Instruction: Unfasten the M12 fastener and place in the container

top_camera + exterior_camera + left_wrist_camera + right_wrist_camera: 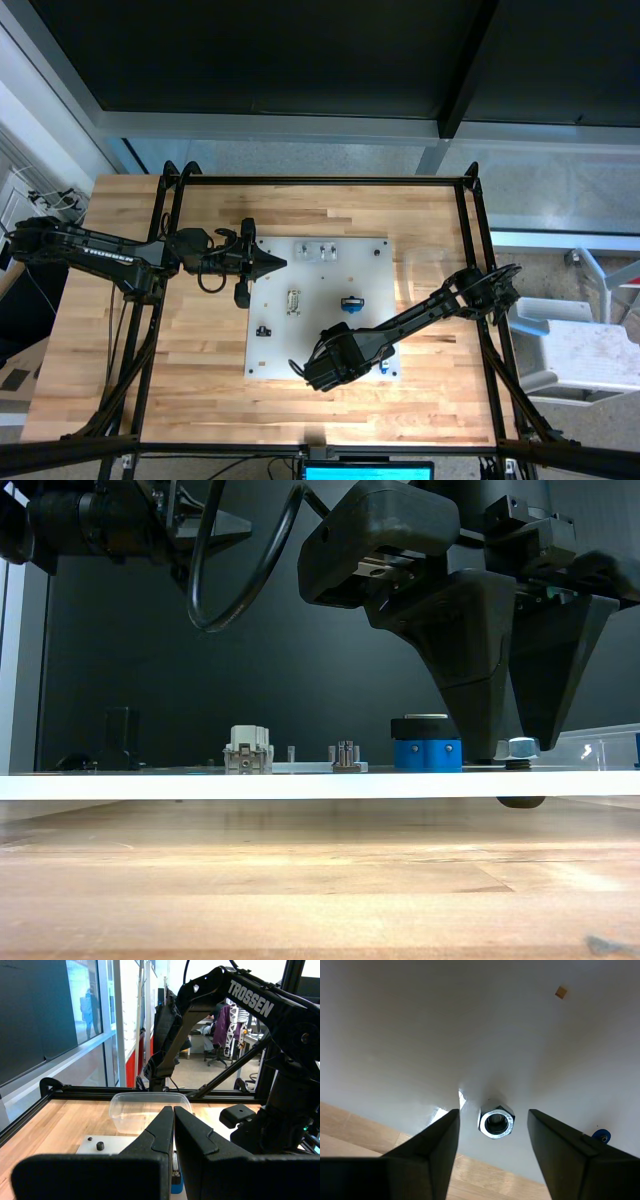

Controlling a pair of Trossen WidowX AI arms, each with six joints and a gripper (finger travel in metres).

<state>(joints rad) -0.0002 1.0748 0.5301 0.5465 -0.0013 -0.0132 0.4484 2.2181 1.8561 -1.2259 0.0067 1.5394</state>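
The right gripper has its two black fingers apart, one on each side of the small silver nut, not touching it. The nut sits on its stud near the white board's edge. This looks like the unscrewing step. Next the fingers must squeeze the nut and turn it. The clear tub sits beside the board. The left gripper, fingers together, hangs at the board's far left.

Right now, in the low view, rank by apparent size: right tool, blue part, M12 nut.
Largest first:
Right tool, straddling M12 nut; nearness inflates it.
Blue part.
M12 nut.
Left tool: over board's left edge.
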